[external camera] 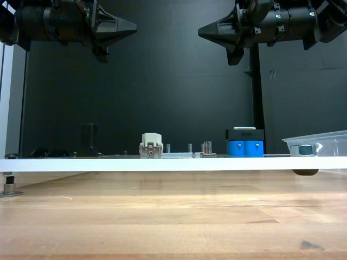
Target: Unfasten the M12 fastener and place in the container
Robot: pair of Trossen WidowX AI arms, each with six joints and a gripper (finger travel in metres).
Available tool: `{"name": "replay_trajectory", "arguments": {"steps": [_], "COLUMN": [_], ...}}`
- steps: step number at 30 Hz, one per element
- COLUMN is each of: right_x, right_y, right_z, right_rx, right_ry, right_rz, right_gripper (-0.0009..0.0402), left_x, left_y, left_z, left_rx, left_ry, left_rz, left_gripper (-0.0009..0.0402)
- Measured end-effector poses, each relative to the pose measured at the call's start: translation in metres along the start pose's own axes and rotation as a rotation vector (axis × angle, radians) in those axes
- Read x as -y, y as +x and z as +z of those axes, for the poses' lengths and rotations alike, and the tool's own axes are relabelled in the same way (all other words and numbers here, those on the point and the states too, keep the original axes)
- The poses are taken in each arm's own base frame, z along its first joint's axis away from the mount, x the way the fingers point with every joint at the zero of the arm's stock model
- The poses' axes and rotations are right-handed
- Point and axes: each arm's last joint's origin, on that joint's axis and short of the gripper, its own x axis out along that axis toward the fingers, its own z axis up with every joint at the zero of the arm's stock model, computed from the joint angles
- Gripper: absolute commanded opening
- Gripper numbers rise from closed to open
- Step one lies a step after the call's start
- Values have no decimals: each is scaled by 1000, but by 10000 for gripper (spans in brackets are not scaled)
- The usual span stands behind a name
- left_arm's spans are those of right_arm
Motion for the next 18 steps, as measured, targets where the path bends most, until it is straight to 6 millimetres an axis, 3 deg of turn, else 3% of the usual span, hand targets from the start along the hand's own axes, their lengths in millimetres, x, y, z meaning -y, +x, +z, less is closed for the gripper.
{"name": "replay_trajectory", "arguments": {"steps": [18], "right_x": [-1], "right_y": [0], "right_z": [1], "right_rx": [-2], "right_ry": [24], "right_rz": [12], "right_gripper": [0], "left_x": [0], "left_y": [0], "left_z": [0], "left_rx": [0], "left_ry": [0], "left_rz": [0], "left_gripper": [0]}}
